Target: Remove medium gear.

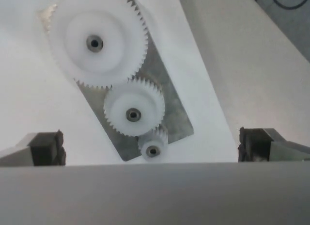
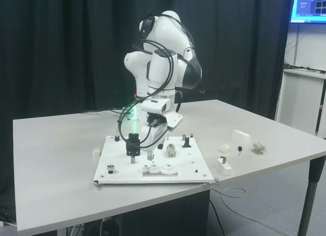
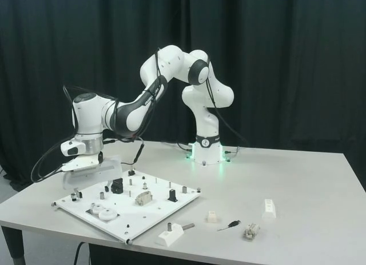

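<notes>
**Tool wide open above the gear train**

In the wrist view, the tool point(image 1: 150, 146) hangs over the board point(image 1: 29, 99) with its black fingertips point(image 1: 47, 148) spread far apart at the lower corners of the frame, nothing between them. The medium gear point(image 1: 134, 107) sits at frame centre, on its pin in the grey recess point(image 1: 177, 120). Its teeth mesh with the large gear point(image 1: 98, 38) in the upper left and the small gear point(image 1: 153, 144) just below centre.

In the first room view, the white arm point(image 2: 160, 48) bends down over the board point(image 2: 117, 165) in the middle of the frame, the tool point(image 2: 151, 153) poised just above the three gears point(image 2: 157, 169) near the board's front edge. Loose parts lie on the surface point(image 2: 51, 144) toward the right.

In the second room view, the arm point(image 3: 143, 99) reaches to the left of the frame, with the gears point(image 3: 102, 211) at lower left beneath it.
</notes>
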